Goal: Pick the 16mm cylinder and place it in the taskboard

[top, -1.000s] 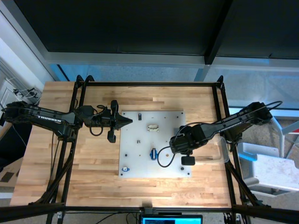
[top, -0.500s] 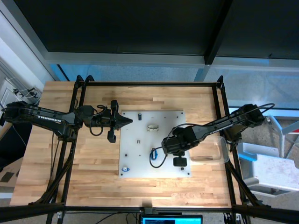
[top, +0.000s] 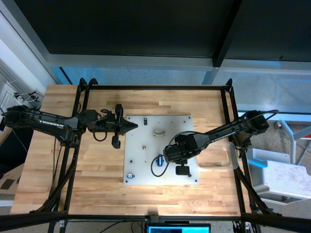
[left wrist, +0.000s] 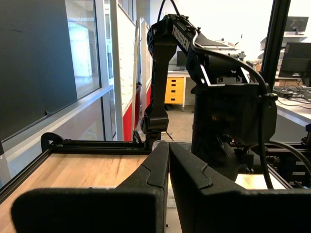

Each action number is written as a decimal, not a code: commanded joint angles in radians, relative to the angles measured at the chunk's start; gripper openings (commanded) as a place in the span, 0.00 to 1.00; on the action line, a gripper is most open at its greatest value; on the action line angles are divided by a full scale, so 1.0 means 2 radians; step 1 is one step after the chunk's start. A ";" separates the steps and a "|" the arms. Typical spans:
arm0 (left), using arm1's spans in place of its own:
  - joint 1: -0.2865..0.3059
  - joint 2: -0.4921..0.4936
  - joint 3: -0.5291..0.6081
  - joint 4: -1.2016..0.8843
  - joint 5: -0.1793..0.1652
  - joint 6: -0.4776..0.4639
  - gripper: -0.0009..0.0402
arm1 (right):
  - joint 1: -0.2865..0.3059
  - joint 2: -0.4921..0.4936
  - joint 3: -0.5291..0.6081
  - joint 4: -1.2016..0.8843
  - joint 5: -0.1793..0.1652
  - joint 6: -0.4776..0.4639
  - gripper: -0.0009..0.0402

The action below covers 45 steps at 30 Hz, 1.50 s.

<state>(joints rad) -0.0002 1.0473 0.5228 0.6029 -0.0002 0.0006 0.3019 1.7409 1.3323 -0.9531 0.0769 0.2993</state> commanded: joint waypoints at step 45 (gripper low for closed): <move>0.000 0.000 0.000 0.000 0.000 0.000 0.02 | 0.000 0.044 0.019 0.013 -0.009 0.016 0.04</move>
<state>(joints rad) -0.0002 1.0470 0.5224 0.6029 -0.0002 0.0006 0.3016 1.8290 1.3716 -0.9279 0.0574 0.3313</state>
